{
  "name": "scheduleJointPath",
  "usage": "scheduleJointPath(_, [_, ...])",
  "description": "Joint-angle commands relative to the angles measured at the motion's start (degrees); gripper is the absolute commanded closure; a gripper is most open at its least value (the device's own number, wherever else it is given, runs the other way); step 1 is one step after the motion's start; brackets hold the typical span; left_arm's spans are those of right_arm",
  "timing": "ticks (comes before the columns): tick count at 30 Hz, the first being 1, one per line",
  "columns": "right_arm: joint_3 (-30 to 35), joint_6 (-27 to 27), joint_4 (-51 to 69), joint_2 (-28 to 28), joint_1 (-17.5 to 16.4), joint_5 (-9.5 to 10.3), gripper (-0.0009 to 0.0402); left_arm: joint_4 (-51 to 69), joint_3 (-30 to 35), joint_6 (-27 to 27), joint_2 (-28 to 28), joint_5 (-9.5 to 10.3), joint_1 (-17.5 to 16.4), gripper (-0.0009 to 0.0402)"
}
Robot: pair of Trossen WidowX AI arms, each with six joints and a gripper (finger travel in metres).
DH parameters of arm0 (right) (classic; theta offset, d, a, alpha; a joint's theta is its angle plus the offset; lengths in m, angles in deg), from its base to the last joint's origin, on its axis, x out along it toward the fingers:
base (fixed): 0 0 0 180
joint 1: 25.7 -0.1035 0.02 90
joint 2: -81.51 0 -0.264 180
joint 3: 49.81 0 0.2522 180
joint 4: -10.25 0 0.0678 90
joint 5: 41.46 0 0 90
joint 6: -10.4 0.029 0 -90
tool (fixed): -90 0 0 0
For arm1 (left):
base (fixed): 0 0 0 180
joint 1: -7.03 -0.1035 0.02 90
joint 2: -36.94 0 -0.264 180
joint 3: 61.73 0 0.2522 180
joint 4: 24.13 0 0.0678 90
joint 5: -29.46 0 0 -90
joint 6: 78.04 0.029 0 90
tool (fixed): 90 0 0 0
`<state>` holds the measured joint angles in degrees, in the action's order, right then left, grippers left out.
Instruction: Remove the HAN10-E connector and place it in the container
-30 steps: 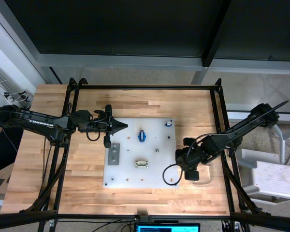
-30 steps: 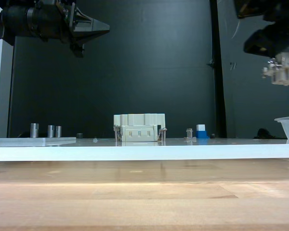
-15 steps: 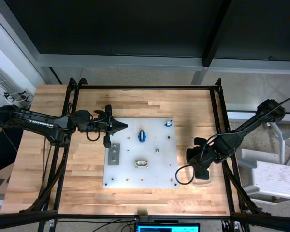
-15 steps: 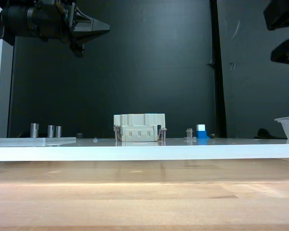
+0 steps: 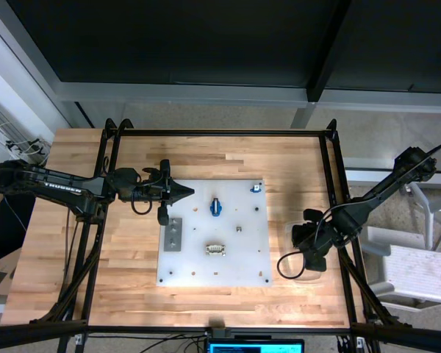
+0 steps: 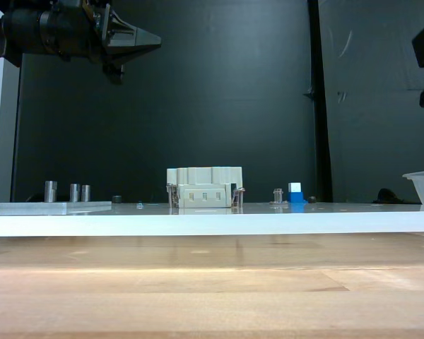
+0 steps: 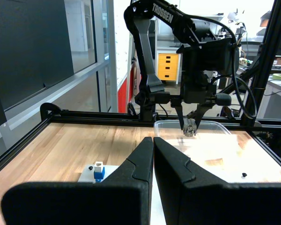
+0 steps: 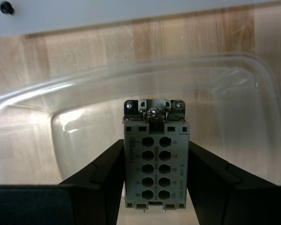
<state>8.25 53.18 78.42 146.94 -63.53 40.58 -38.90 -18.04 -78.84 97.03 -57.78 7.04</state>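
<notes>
My right gripper (image 8: 154,165) is shut on the HAN10-E connector (image 8: 154,150), a pale grey block with numbered holes and a metal screw clamp at its end. It hangs above the inside of the container (image 8: 246,65), a clear shallow tray, and does not touch it. The left wrist view shows the same hold: the connector (image 7: 190,129) hangs over the container (image 7: 166,123). From above, the right gripper (image 5: 311,257) is off the right edge of the white board (image 5: 184,273). My left gripper (image 5: 187,193) is shut and empty, hovering high over the board's back left.
On the board stand a pale grey connector housing (image 5: 216,251), a blue knob-like part (image 5: 215,207), a grey metal block with holes (image 5: 174,235) and a small blue-white part (image 5: 256,187). Black frame rails (image 5: 331,169) border the table. The container's corner (image 6: 422,185) shows at table height.
My right gripper has carried the connector rightward, from over the board's right edge to above the container. The left arm has not moved.
</notes>
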Motion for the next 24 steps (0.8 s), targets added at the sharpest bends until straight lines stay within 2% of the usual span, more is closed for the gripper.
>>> scheduleJointPath(1, [-1.6, 1.46, -1.25, -0.09, -1.09, -0.07, 0.0332, -0.02, 0.02, 0.0, 0.0, 0.0, 0.0, 0.0393])
scheduleJointPath(8, [-4.61, 3.76, -5.11, -0.07, -2.71, -0.09, 0.0332, 0.0, 0.02, 0.0, 0.0, 0.0, -0.02, 0.0393])
scheduleJointPath(24, [-8.76, 4.83, -11.63, 3.63, -2.99, -0.02, 0.0332, 0.0, 0.02, 0.0, 0.0, 0.0, -0.02, 0.0393])
